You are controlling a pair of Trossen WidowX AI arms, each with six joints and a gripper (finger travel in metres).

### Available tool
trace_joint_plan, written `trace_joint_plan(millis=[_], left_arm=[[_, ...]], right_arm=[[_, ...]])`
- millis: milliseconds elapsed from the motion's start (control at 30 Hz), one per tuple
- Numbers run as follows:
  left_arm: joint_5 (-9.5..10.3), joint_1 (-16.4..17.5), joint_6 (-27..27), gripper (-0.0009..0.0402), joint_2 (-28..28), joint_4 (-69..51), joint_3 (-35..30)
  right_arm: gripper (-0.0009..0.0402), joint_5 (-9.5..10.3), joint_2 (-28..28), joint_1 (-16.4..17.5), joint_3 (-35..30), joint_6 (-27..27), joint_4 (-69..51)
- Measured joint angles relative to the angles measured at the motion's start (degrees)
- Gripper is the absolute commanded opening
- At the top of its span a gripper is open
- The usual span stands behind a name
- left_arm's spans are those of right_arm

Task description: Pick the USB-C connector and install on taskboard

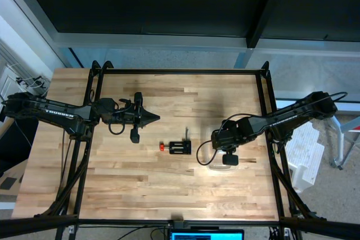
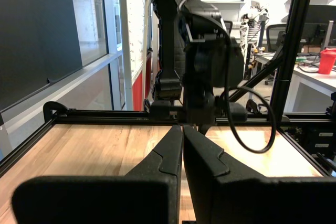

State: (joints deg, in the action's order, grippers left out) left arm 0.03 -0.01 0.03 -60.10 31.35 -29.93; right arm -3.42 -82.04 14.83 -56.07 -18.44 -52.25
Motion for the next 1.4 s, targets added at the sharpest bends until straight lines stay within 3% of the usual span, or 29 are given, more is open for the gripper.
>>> trace_joint_plan(millis=[533, 867, 1400], left_arm=[[0.02, 0.00, 0.00, 0.0000, 0.00, 0.00, -0.02], [0.02, 0.00, 0.02, 0.0000, 0.00, 0.00, 0.00], [0.02, 0.00, 0.02, 0.0000, 0.00, 0.00, -0.02]], right_arm=[[0.0000, -0.26, 0.98, 0.00, -13.35, 0.96, -14.73], [0.0000, -3.06, 0.59, -0.02, -14.36, 0.98, -14.32], [0.0000, -3.26, -14.43, -3.08, -28.37, 0.96, -12.90]])
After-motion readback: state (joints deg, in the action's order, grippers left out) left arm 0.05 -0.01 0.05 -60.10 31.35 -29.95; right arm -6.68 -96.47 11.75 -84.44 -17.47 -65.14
